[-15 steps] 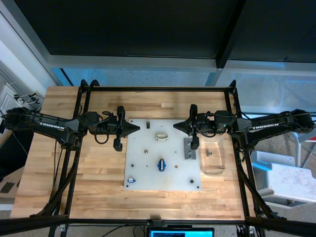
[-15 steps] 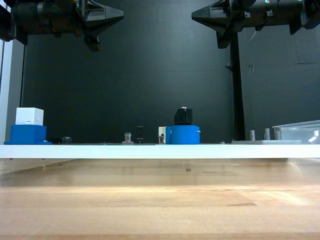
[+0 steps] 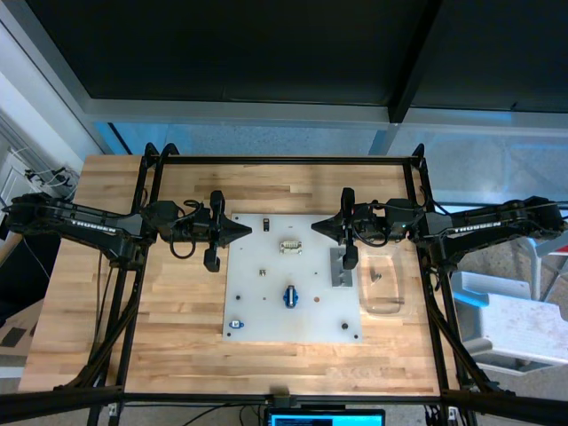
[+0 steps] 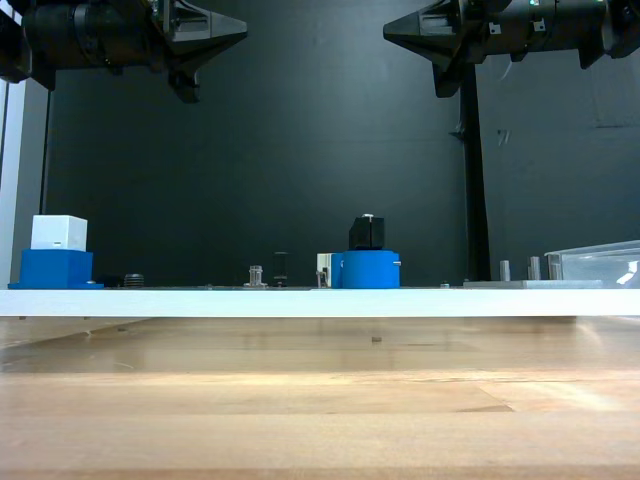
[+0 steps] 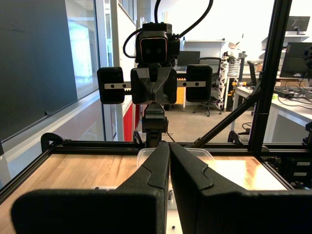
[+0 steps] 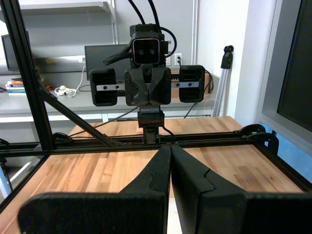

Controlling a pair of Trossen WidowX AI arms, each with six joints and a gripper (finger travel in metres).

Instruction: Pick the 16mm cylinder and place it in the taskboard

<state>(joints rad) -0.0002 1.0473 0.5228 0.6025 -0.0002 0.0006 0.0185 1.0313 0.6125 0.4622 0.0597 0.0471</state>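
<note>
The taskboard [image 3: 266,302] is a white square plate in the middle of the table, seen edge-on in the low view [image 4: 300,302]. A tiny silver-grey peg, the 16mm cylinder [image 3: 376,274], lies inside the clear tray [image 3: 383,286] just right of the board. My left gripper [image 3: 248,228] hovers shut, high over the board's left rear edge, pointing right. Facing it, my right gripper [image 3: 313,227] hangs shut above the board's rear right, behind the grey block [image 3: 343,266]. Each wrist view shows its own shut fingertips [image 5: 169,144] [image 6: 170,145] and the opposite arm.
On the board stand a blue fitting [image 3: 290,296], a beige connector [image 3: 290,246] and a small blue-and-white piece [image 3: 233,325] at the near left. A black frame [image 3: 284,161] surrounds the table. Both grippers hang well above the board [image 4: 243,33] [image 4: 387,35].
</note>
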